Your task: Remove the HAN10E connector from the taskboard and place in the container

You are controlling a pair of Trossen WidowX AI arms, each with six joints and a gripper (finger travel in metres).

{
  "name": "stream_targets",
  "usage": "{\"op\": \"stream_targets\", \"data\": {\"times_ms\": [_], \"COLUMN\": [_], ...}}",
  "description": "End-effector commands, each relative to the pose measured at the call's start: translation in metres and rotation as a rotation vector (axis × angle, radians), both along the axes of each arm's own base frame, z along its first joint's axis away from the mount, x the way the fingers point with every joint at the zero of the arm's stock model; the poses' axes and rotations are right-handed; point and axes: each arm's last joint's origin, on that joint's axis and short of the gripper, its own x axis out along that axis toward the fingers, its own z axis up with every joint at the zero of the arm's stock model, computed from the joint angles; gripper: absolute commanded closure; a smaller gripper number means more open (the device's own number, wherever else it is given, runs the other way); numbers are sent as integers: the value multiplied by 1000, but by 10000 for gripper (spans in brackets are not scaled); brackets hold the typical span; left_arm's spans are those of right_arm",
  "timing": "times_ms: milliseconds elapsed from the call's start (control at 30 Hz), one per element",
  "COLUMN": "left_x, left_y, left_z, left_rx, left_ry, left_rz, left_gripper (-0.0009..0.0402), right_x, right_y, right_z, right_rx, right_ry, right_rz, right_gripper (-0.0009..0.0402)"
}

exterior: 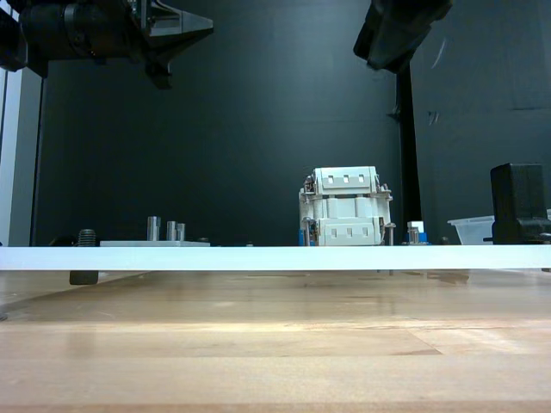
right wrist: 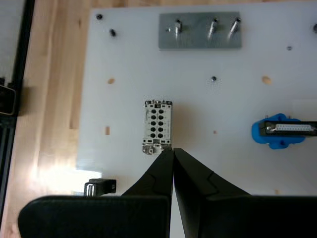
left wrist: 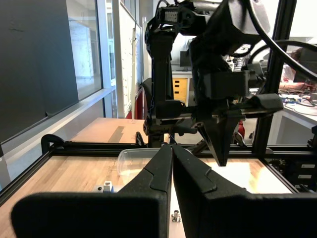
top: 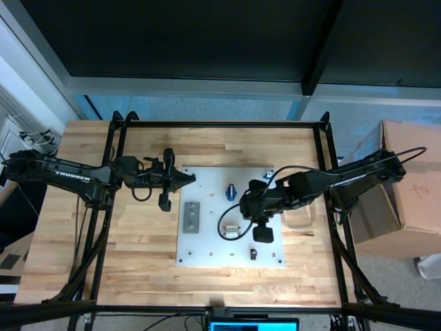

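HAN10E connector (top: 232, 231) stood upright in its seat on the white taskboard (top: 207, 252), touched by neither arm and well apart from the clear container (top: 301, 216) that lay on the worktop (top: 138, 265) by the board's right edge. High above the board, just right of the connector, the right hand (right wrist: 173, 150) hovered with its fingers pressed together on nothing. Over the board's far left corner the left hand (left wrist: 172, 148) pointed right, fingers likewise together and empty.
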Motion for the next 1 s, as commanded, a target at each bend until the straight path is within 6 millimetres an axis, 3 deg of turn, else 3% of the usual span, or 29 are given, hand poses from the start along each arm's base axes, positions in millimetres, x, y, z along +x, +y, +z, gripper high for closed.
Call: {"op": "stream_targets", "data": {"times_ms": [33,467,733,1000], "left_x": [0,0,0,0], "left_y": [0,0,0,0], "left_z": [0,0,0,0], "left_rx": [0,0,0,0], "left_ry": [-1,-1,-1,-1], "left_rz": [0,0,0,0], "left_gripper": [393,393,393,393], "right_x": [5,29,55,70], "right_y": [3,10,19,24], "right_z": [0,14,5,-3], "right_rx": [1,-42,-86,-85], "right_ry": [7,132,272,299], "right_rz": [1,-45,-42,-36], "right_gripper": [393,393,393,393]}}
